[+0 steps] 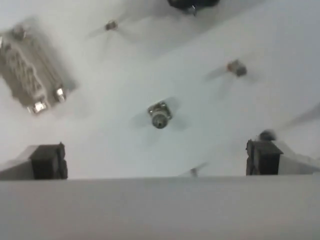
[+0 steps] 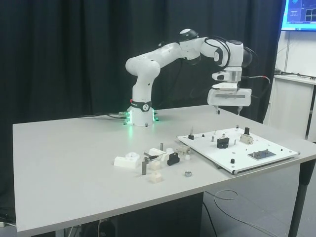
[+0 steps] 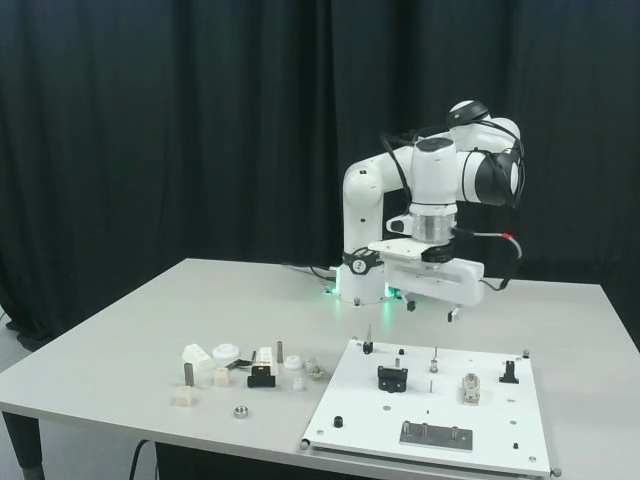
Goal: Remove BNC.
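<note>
The grey surface [image 3: 120, 340] stood in a room with black curtains [image 3: 180, 120] hung behind it. The white arm [image 2: 163, 54] was bolted near the far edge, and green lights [image 2: 129, 116] glowed at its base. A white board [image 3: 520, 420] lay near the surface's front edge, at one end. Small parts were fixed on it: a black block [image 3: 391, 378], a grey plug [image 3: 469, 388], a thin pin [image 3: 433, 358] and a grey plate [image 3: 435, 434]. Loose white and black bits [image 3: 240, 370] lay in a heap on the surface beside the board.

The end effector [image 2: 228, 111] hung in the air above the board's far edge, touching nothing. Its two black fingertips [image 1: 49, 161] were spread wide apart and held nothing.

In the wrist view, the BNC [image 1: 159, 115] was a small round metal part sticking up from the board, between the two fingertips and well below them. It was too small to pick out for sure in the room views. A screen [image 2: 298, 15] was cut off at the room's edge.
</note>
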{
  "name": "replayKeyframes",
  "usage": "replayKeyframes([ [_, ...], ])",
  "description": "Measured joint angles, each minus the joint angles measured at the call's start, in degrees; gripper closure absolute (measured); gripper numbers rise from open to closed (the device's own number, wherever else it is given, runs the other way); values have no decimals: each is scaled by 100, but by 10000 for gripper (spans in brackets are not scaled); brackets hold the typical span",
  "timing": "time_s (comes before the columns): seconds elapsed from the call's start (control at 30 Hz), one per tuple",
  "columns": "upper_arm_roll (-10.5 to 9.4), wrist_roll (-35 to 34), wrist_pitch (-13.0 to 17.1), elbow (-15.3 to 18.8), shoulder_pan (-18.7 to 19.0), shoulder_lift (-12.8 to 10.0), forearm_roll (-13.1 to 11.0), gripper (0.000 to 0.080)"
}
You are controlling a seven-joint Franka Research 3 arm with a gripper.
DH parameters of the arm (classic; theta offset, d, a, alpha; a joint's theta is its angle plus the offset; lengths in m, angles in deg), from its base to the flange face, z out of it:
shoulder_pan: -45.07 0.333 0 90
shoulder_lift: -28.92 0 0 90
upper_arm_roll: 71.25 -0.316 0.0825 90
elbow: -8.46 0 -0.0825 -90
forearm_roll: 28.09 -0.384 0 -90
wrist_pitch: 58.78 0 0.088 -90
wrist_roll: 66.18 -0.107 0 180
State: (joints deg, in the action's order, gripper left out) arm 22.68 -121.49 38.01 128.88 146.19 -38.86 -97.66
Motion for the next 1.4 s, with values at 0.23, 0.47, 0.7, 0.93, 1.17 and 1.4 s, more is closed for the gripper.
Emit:
replayKeyframes([
  [0.23,-37,-2216,36,43,24,0,-73,3],
  [0.47,-126,-3424,72,66,87,-3,-72,3],
  [0.7,-239,-4311,113,82,150,-53,-62,3],
  [0.93,-388,-5209,215,100,193,-109,-62,3],
  [1.17,-587,-5588,412,131,219,-132,-62,3],
  [1.4,-762,-5615,666,220,219,-153,-62,3],
])
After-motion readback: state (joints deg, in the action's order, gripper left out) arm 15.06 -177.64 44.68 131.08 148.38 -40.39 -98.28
